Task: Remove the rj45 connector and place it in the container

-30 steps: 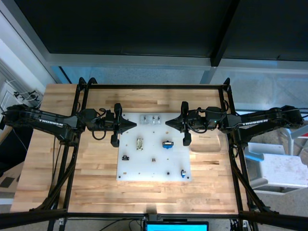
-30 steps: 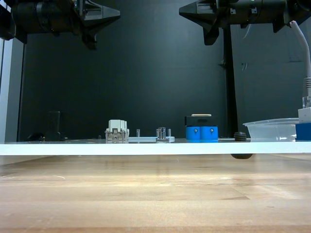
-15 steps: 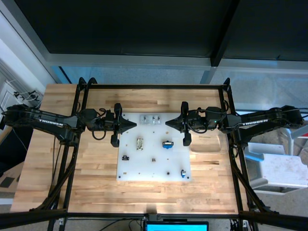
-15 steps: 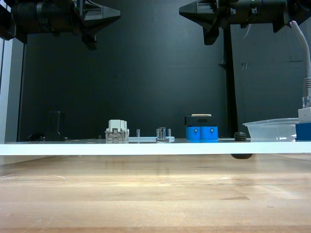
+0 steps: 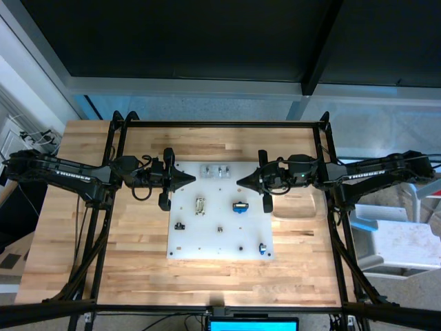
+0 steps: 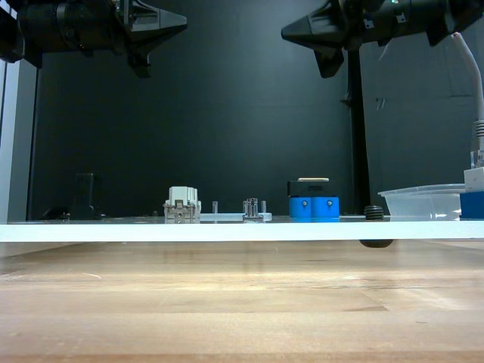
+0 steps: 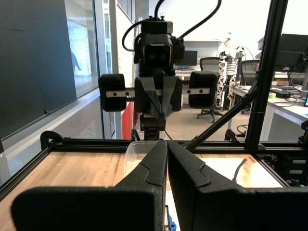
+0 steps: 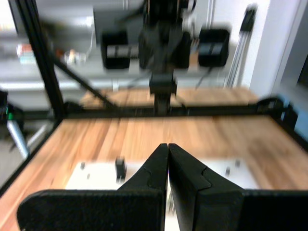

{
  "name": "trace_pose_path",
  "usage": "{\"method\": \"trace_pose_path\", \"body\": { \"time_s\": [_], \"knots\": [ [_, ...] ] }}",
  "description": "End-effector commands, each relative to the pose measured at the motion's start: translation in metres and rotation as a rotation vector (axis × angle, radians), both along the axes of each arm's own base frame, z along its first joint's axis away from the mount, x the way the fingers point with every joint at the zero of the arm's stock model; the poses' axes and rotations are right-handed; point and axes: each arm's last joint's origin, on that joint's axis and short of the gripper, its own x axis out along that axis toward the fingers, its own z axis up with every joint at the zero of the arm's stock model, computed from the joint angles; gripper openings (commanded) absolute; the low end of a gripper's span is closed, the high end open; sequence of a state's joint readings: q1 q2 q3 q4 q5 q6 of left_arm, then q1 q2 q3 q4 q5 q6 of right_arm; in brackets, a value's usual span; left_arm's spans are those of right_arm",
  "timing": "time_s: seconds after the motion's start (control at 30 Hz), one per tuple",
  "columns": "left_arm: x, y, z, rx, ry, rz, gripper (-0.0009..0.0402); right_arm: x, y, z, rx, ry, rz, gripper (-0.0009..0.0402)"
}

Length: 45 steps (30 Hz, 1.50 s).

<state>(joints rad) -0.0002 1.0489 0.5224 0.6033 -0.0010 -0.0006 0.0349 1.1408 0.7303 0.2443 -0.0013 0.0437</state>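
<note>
The rj45 connector (image 5: 262, 248) is plugged upright into a small blue block at the white board's (image 5: 207, 241) near right corner. In the low view the rj45 connector (image 6: 475, 175) shows with a grey cable rising from it. The container (image 5: 298, 206), a clear shallow tray, lies on the table just right of the board, and its rim (image 6: 420, 194) shows low on the right. My left gripper (image 5: 193, 179) hangs shut and empty above the board's far left edge. My right gripper (image 5: 239, 182) is shut, empty, tilted slightly down, high over the far middle of the board.
On the board stand a blue block with a black top (image 5: 240, 207), a pale grey socket (image 5: 200, 205), two small clear fixtures (image 5: 215, 170), a small black part (image 5: 180, 225) and a black screw (image 5: 240, 247). A black frame (image 5: 220, 125) borders the table.
The right arm has tipped its gripper nose downward and shifted slightly; its wrist view is blurred by motion. The left arm has not moved.
</note>
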Motion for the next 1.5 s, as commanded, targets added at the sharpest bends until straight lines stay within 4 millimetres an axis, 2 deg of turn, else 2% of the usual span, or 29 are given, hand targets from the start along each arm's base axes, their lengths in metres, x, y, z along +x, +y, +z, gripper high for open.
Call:
{"method": "trace_pose_path", "body": {
  "time_s": [0.03, 0.27, 0.57, 1.1, 1.5],
  "knots": [
    [0.0, 0.0, 0.0, 0.0, 0.0, 0.0, 0.0, -0.001, 0.004, 0.001, -0.007, 0.107, 0.005, 0.0],
    [0.0, 0.0, 0.0, 0.0, 0.0, 0.0, 0.0, -0.009, 0.019, 0.006, -0.036, 0.333, -0.053, 0.0],
    [0.0, 0.0, 0.0, 0.0, 0.0, 0.0, 0.0, -0.023, 0.04, 0.001, -0.027, 0.525, 0.01, 0.0],
    [0.0, 0.0, 0.0, 0.0, 0.0, 0.0, 0.0, -0.03, 0.064, -0.001, -0.039, 0.744, 0.027, 0.0],
    [0.0, 0.0, 0.0, 0.0, 0.0, 0.0, 0.0, -0.042, 0.103, -0.007, -0.049, 0.866, 0.033, 0.0]
  ]
}}
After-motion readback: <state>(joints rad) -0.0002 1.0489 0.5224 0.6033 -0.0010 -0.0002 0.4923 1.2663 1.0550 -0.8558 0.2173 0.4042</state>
